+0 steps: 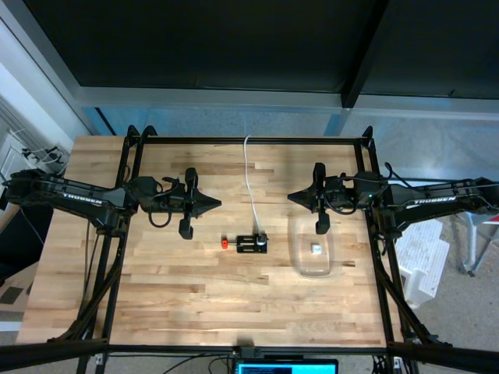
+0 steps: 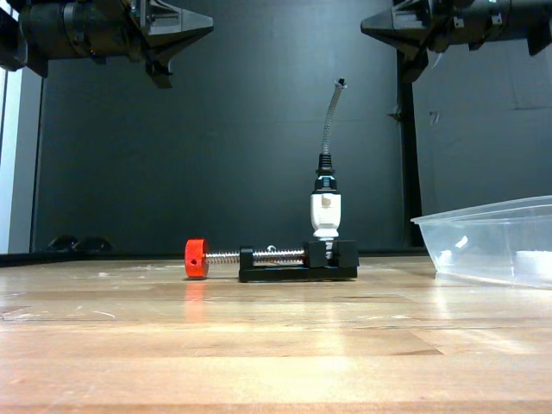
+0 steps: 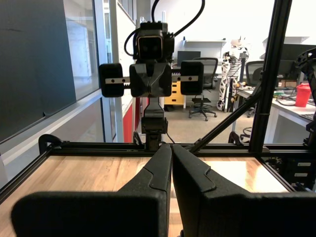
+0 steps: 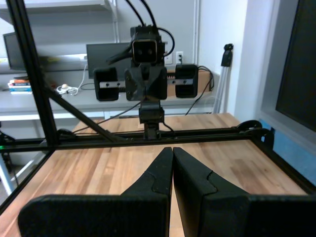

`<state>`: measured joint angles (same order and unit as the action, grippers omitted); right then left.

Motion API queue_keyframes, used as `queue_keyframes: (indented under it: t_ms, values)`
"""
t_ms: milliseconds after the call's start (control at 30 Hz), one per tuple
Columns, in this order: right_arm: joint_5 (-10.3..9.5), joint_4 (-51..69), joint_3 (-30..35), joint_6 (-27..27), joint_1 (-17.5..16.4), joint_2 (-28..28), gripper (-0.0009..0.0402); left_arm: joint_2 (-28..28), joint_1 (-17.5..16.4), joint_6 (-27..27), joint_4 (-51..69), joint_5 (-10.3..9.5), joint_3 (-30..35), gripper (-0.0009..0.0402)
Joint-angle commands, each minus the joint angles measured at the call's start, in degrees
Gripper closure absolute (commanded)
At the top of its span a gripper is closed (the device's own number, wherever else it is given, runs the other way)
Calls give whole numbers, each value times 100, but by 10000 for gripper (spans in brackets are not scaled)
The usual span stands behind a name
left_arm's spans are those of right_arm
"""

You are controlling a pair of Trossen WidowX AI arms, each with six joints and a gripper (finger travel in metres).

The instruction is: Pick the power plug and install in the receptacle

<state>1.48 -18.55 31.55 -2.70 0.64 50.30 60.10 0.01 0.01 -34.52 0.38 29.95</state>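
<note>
The receptacle (image 2: 326,213) is a small white socket standing upright in a black vise (image 2: 298,260) at mid-table, also visible from above (image 1: 263,238). Its white cable (image 1: 251,179) runs toward the far edge. The power plug does not show in any view. My left gripper (image 1: 217,203) hovers high, left of the vise, with its fingers (image 3: 157,170) pressed together on nothing. My right gripper (image 1: 290,199) hovers high to the right, facing it, with its fingers (image 4: 159,173) likewise shut and empty. Both point inward, well above the table (image 2: 203,30) (image 2: 366,30).
A red knob (image 1: 224,244) sticks out of the vise's left end. A clear plastic tray (image 1: 313,265) lies right of the vise, under the right gripper, holding a tiny white square piece (image 1: 316,249). A black frame (image 1: 249,141) rims the wooden table.
</note>
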Motion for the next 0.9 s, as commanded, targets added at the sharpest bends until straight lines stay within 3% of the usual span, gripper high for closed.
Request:
queue_keyframes:
  t_ms: [33, 167, 900]
  values:
    - [-129, -142, -103, -138, 157, -7, 393, 0, -2, -2, 0, 0, 0, 393]
    - [-129, -144, -114, -127, 282, 0, 393, 2, 0, -2, 0, 0, 0, 393]
    - [-107, -2, -114, -164, 284, 9, 393, 2, -2, -2, 0, 0, 0, 393]
